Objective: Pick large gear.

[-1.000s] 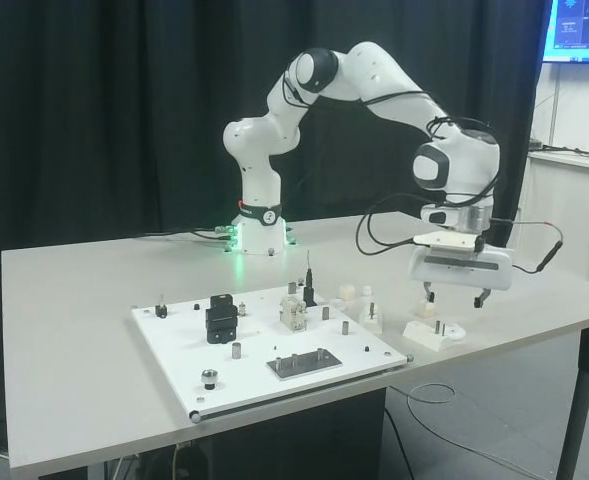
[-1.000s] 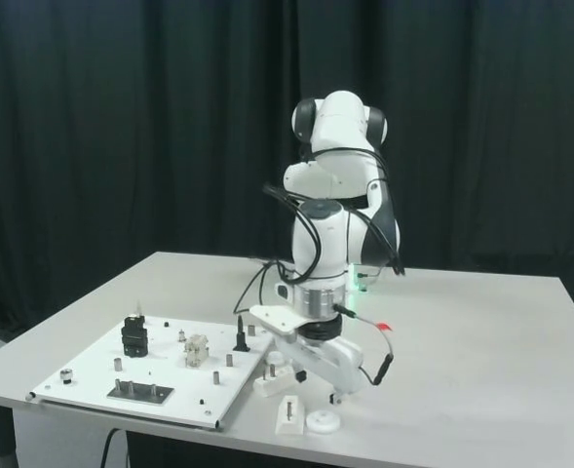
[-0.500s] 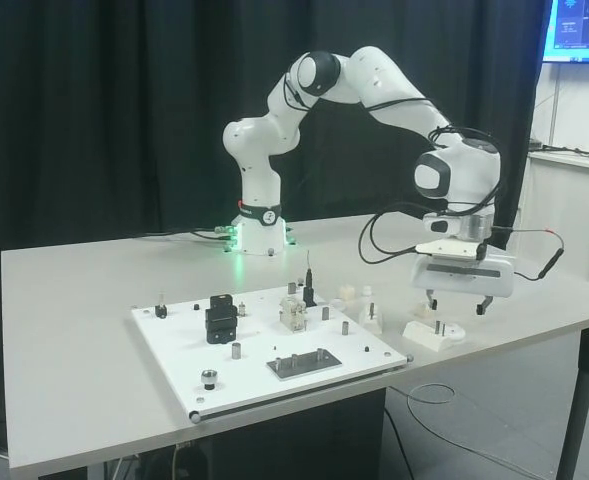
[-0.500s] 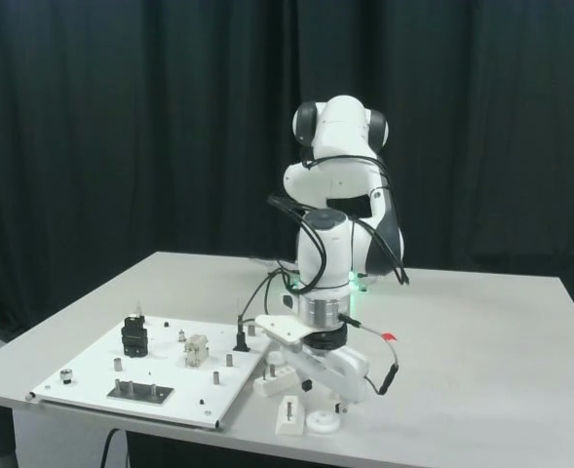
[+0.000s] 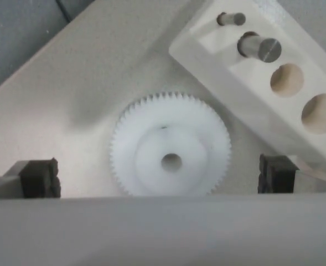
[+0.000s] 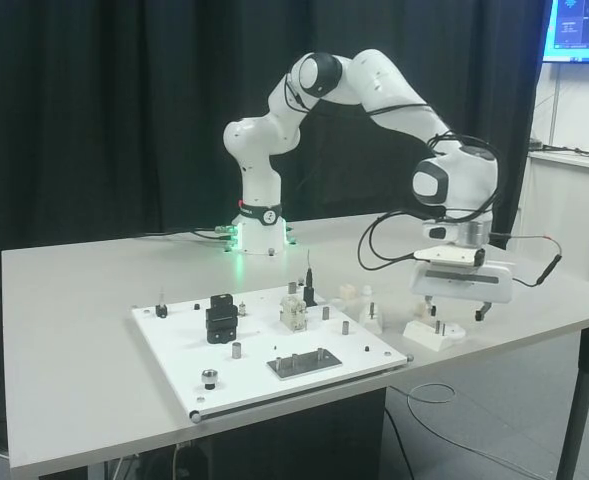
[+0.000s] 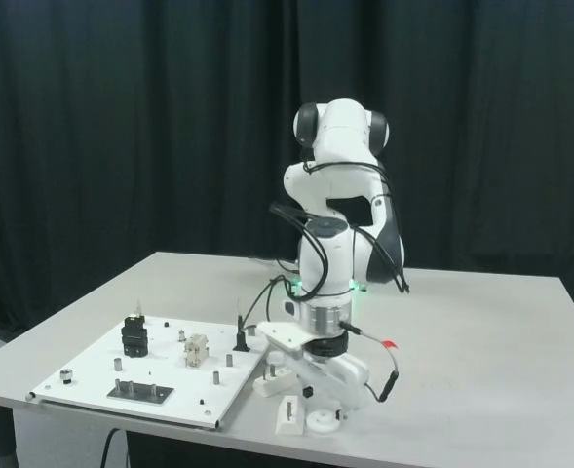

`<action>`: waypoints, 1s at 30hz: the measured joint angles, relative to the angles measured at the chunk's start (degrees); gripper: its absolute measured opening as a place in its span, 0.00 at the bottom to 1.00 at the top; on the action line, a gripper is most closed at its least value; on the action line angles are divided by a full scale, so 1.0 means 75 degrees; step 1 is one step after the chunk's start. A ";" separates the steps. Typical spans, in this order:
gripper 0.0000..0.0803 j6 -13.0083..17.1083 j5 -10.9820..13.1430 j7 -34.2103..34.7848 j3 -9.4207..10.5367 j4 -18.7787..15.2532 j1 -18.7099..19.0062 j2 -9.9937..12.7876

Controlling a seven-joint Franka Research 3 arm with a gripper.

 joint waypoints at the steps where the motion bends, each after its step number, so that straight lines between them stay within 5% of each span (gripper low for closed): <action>1: 1.00 0.0035 0.0000 0.0000 0.0005 -0.0025 0.0003 0.0000; 30: 1.00 0.0924 -0.0003 -0.0040 0.0187 -0.0566 0.0100 0.0000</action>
